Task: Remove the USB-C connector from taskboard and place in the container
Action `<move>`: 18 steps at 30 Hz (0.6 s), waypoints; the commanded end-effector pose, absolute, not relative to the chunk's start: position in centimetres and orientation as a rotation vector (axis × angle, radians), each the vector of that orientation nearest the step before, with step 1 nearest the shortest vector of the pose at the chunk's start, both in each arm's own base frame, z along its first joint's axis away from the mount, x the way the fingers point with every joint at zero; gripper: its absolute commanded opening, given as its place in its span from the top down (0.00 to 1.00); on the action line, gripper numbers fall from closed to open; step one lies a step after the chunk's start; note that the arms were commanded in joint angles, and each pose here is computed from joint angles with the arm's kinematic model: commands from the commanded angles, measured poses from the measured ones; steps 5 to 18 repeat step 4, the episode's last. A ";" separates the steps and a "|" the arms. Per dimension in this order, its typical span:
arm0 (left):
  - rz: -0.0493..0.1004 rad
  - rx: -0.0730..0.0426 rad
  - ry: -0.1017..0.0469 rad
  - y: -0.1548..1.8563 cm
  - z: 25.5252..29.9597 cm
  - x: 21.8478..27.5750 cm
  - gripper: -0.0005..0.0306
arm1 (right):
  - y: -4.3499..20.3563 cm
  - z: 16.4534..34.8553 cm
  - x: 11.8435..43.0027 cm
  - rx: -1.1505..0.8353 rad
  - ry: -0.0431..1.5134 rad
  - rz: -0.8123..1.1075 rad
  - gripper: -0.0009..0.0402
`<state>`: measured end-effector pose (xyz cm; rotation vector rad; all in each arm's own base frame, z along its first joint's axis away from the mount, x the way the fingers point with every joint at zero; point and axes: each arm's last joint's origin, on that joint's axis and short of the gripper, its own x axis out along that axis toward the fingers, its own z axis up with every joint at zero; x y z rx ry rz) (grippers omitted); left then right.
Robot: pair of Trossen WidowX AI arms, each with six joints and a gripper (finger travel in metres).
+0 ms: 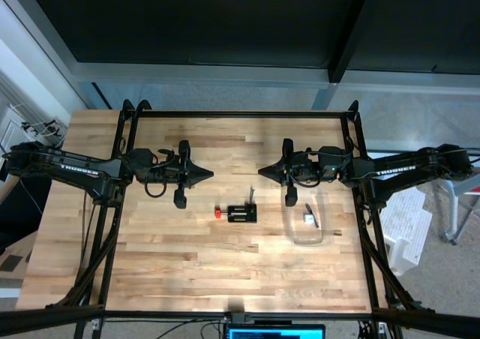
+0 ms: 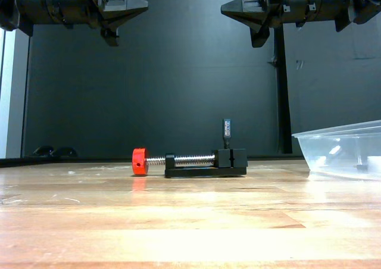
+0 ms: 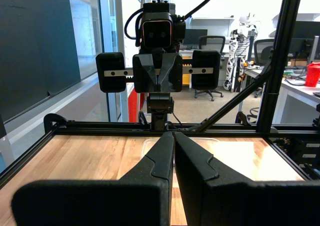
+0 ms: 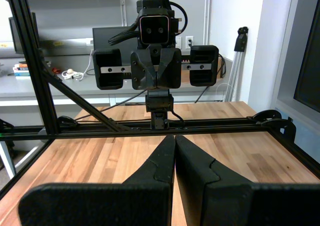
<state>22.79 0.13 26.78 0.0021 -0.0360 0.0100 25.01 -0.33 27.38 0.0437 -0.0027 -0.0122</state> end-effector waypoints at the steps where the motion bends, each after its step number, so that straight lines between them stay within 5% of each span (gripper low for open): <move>1: 0.010 0.002 -0.036 0.13 26.78 22.80 0.98 | -0.3 27.4 25.0 0.044 -0.004 -0.012 0.98; 18: 0.010 0.002 -0.036 0.13 26.78 22.80 0.98 | -0.3 27.4 25.0 0.044 -0.004 -0.012 0.98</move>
